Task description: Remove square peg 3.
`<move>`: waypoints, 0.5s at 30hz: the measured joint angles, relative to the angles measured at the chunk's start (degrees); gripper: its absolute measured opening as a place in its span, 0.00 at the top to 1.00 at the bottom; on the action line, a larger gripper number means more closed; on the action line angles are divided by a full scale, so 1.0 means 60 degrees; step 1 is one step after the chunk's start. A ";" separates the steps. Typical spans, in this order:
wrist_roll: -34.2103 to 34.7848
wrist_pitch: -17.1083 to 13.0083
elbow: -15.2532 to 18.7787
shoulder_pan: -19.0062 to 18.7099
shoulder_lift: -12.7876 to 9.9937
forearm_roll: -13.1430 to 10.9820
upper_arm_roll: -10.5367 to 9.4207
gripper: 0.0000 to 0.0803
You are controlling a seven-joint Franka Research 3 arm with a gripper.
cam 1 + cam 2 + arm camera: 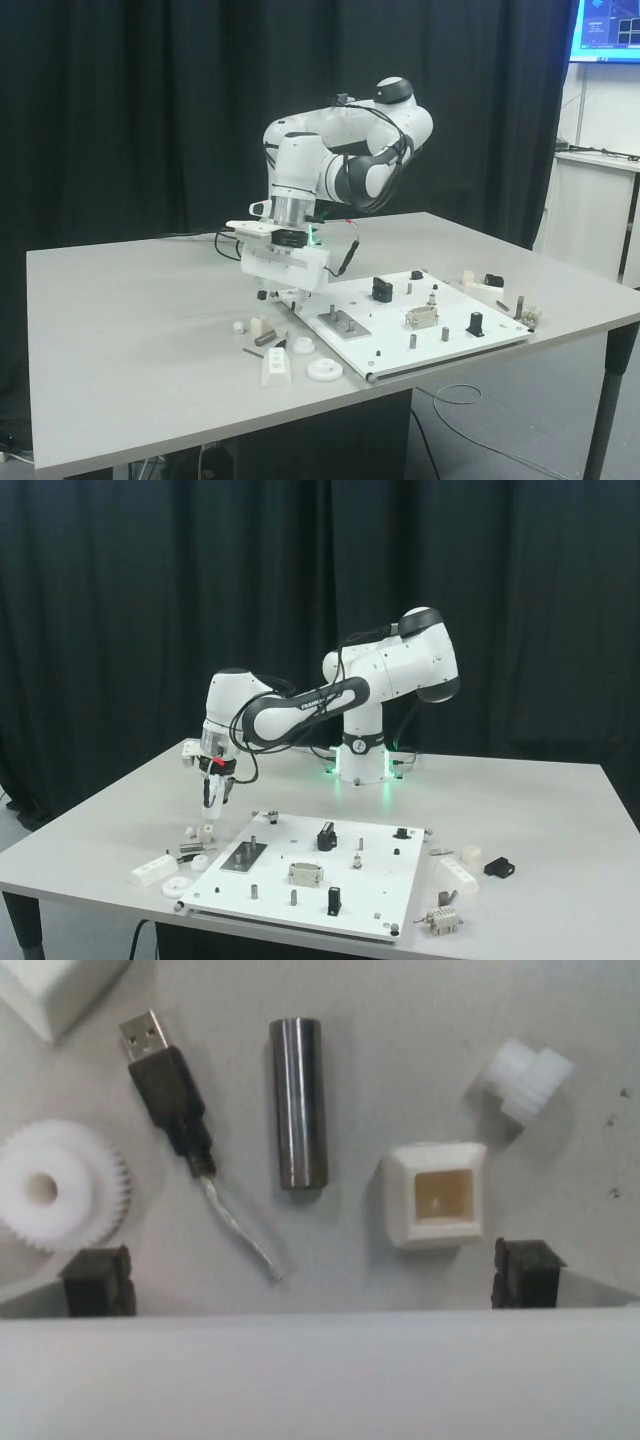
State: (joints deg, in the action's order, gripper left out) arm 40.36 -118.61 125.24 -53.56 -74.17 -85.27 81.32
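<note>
square peg [436,1196] on table | between open gripper [312,1278] fingertips, untouched

Two distant room cameras share arm [340,150] and table [560,810]; wrist camera looks closely down

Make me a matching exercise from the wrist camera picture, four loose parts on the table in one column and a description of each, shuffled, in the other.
Things:
1. USB plug
2. metal cylinder
3. large gear
4. square peg

Descriptions:
A. white, toothed rim, round hole in the middle
B. black body with a thin cable stub
C. white block, square hollow facing the camera
D. grey, smooth, lying on its side

Pairs: 1-B, 2-D, 3-A, 4-C
</note>
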 joint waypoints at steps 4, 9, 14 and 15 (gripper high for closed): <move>0.0000 0.0039 0.0000 0.0036 0.0000 0.0034 0.0075 0.00; 0.0000 0.0118 -0.0001 0.0091 0.0000 0.0050 0.0162 0.00; 0.0000 0.0180 -0.0014 0.0138 0.0000 0.0063 0.0219 0.00; 0.0000 0.0192 -0.0017 0.0143 0.0000 0.0066 0.0232 0.00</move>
State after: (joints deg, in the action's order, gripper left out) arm 40.36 -117.46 125.13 -52.70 -74.17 -84.87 82.71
